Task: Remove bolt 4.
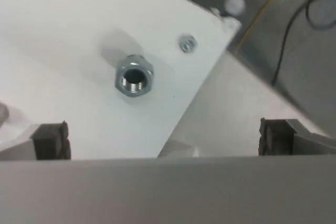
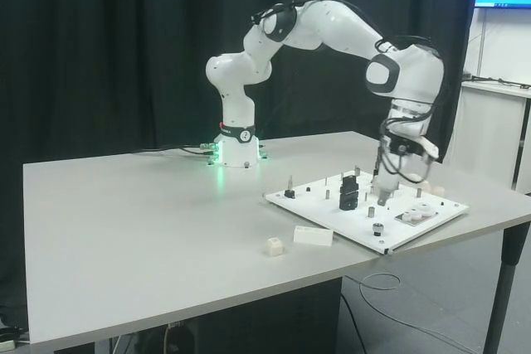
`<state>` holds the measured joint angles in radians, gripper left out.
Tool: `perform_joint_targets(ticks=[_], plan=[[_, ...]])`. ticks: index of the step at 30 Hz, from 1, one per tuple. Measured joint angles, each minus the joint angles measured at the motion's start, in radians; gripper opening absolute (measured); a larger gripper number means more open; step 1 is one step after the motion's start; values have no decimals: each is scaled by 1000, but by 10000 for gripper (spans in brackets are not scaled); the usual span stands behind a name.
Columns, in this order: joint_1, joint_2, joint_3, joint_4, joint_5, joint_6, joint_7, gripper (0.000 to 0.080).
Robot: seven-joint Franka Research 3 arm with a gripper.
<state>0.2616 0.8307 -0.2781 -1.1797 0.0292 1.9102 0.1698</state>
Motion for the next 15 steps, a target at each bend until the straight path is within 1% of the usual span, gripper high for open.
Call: perform_joint_targets(ticks=[6, 8, 11, 15], plan=[[-15, 0, 7, -2, 2, -1, 195, 800], [-20, 0, 10, -3, 5, -1, 283, 800], [-26, 0, 13, -6, 10, -1, 446, 800], [-32, -5, 23, -21, 19, -1, 614, 800]])
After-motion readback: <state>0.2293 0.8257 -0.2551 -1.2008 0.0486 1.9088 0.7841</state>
